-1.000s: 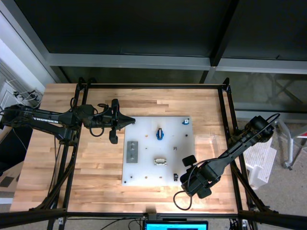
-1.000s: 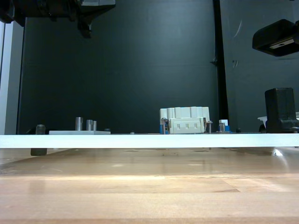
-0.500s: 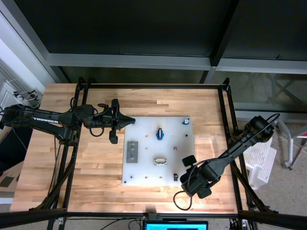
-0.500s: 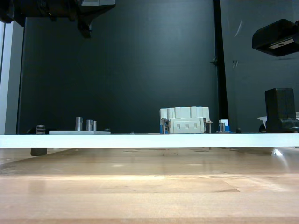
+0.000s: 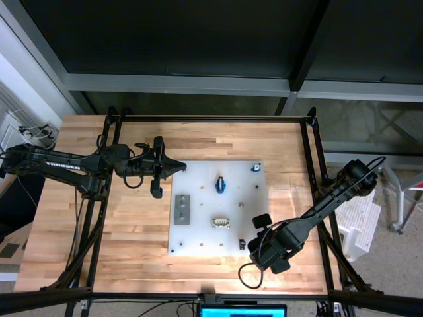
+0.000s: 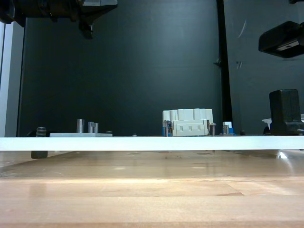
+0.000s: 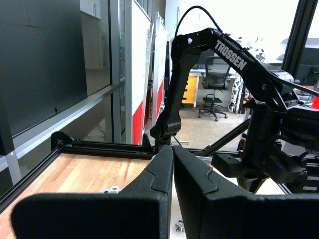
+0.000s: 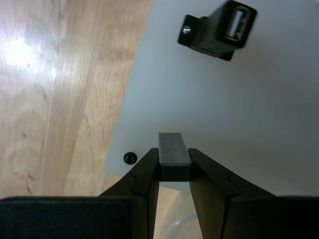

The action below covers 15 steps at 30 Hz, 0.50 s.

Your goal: Pick the 16mm bar and install on taskboard

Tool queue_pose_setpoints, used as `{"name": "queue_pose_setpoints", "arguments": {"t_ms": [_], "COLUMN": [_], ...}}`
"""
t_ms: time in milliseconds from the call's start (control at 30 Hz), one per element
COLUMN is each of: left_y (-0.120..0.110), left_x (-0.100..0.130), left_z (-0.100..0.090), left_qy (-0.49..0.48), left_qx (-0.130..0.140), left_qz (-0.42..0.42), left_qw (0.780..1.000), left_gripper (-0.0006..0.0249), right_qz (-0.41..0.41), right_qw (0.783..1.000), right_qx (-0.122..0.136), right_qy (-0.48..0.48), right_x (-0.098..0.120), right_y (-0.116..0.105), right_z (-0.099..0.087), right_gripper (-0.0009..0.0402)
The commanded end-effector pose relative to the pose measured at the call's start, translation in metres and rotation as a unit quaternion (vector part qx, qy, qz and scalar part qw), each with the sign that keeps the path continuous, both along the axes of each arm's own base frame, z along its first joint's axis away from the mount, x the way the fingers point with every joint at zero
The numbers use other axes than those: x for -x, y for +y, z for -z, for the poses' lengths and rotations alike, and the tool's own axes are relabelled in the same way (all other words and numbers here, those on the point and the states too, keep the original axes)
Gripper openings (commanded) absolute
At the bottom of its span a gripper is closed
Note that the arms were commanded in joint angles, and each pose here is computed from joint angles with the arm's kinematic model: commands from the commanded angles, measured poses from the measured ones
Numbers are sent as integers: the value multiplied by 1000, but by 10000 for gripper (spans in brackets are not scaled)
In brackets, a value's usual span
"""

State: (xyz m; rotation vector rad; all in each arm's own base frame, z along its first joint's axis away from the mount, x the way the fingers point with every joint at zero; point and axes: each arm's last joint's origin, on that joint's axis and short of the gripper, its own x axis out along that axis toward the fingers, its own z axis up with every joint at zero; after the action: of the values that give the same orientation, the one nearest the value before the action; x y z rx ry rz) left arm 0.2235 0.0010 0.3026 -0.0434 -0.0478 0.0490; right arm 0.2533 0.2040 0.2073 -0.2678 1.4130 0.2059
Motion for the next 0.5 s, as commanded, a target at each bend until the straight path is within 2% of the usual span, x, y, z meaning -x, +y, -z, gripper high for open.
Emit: {"name": "queue_pose_setpoints", "arguments": {"t_ms": [33, 167, 500], "left_y": [0, 0, 0], "left_x": [0, 0, 0], "left_z": [0, 0, 0], "left_qy": [0, 0, 0], "left_qx": [0, 0, 0], "left_qz": [0, 0, 0], "left_qw": [1000, 1000, 1000], "left_gripper": [0, 0, 0], "right_qz": [53, 95, 101], "right_qw": [999, 995, 995], "right_qx": [-11, -17, -20], "right_qy": [-1, -2, -4], "right_x": [0, 0, -1], "right_y": [0, 0, 1], "right_z": [0, 0, 0], "right_gripper": [8, 8, 8]}}
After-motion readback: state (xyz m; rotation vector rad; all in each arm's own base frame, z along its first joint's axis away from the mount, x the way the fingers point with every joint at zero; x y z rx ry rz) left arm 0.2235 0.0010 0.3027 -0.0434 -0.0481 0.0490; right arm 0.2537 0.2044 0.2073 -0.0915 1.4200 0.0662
